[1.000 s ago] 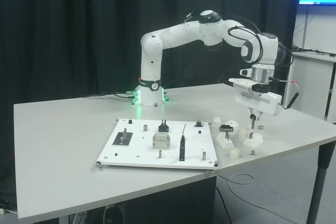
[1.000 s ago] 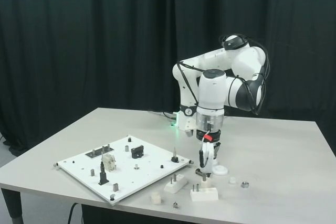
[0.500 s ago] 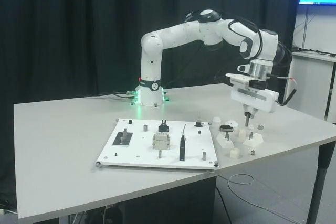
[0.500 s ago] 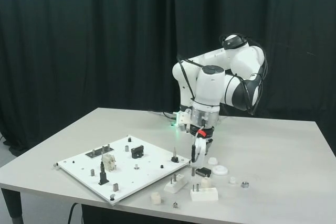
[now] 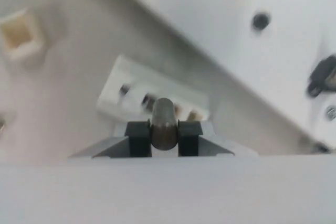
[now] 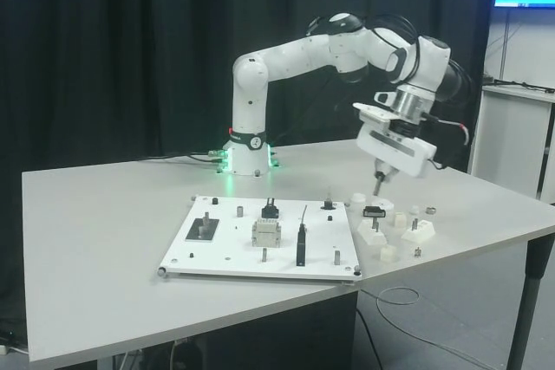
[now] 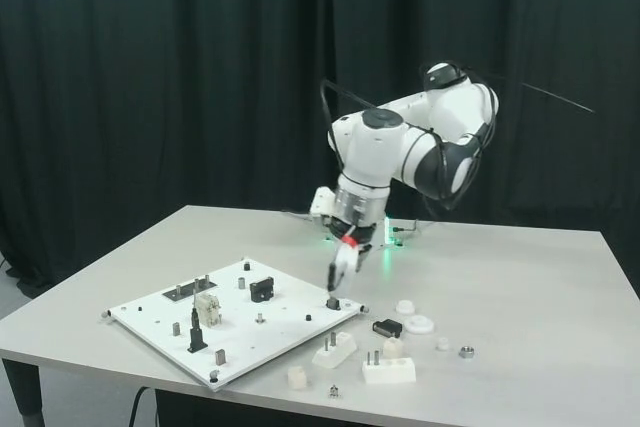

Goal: Insert round peg 3.

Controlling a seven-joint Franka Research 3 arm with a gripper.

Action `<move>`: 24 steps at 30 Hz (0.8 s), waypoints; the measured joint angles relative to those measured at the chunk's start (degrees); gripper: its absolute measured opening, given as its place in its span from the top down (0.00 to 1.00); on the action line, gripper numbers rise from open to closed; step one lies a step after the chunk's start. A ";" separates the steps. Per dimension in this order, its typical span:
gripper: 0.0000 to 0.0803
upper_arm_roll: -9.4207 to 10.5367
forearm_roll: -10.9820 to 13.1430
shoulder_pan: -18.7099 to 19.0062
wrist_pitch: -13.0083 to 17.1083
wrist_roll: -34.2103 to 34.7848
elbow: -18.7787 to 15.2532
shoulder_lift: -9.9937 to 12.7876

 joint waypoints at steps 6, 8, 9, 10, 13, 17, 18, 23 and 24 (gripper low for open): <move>0.87 -1.96 -2.19 -0.44 -1.35 -3.98 -2.40 0.00; 0.87 -2.59 -2.69 -0.56 -1.54 -5.43 -3.44 0.00; 0.87 -2.88 -2.95 -0.63 -1.57 -6.22 -4.01 0.00; 0.87 -3.14 -3.17 -0.69 -1.57 -7.03 -4.57 0.00; 0.87 -3.91 -3.44 -1.03 -1.53 -9.88 -6.24 0.02; 0.87 -4.74 -3.44 -1.81 -0.94 -14.30 -8.52 0.09; 0.87 -4.90 -3.44 -2.03 -0.69 -15.43 -9.08 0.09; 0.87 -5.44 -3.28 -3.34 0.81 -20.99 -11.95 0.09; 0.87 -5.52 -3.19 -3.62 1.11 -22.08 -12.51 0.10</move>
